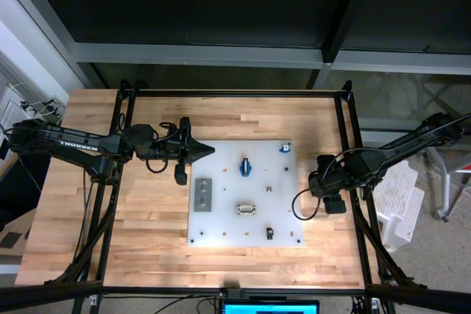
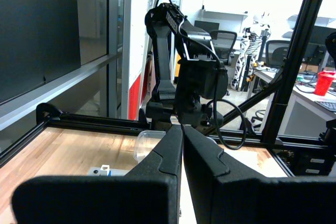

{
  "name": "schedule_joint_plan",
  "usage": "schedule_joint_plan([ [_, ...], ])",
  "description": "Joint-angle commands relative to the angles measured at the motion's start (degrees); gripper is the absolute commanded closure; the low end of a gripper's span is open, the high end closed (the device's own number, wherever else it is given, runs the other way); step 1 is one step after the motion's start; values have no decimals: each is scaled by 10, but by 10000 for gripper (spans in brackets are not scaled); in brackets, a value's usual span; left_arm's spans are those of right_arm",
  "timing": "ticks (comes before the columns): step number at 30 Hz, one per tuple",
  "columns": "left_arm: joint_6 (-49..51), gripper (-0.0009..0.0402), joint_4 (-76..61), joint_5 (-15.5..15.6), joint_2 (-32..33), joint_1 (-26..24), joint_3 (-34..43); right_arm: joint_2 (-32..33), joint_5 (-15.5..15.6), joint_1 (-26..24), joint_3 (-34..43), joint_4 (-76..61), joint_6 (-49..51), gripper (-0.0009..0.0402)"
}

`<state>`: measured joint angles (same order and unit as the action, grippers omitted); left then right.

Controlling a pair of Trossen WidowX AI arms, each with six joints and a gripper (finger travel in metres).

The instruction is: Pick the 16mm bar and install on taskboard

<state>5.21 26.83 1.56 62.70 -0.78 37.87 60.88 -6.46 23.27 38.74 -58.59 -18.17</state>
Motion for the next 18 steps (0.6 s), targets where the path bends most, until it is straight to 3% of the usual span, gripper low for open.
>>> schedule_joint_plan([
  [1, 0, 393, 0, 0, 0, 0, 0, 0, 0, 3, -17, 22, 0, 156],
  [11, 0, 393, 0, 0, 0, 0, 0, 18, 1, 5, -37, 49, -8, 158],
  [18, 0, 393, 0, 0, 0, 0, 0, 19, 1, 5, -38, 49, -9, 187],
])
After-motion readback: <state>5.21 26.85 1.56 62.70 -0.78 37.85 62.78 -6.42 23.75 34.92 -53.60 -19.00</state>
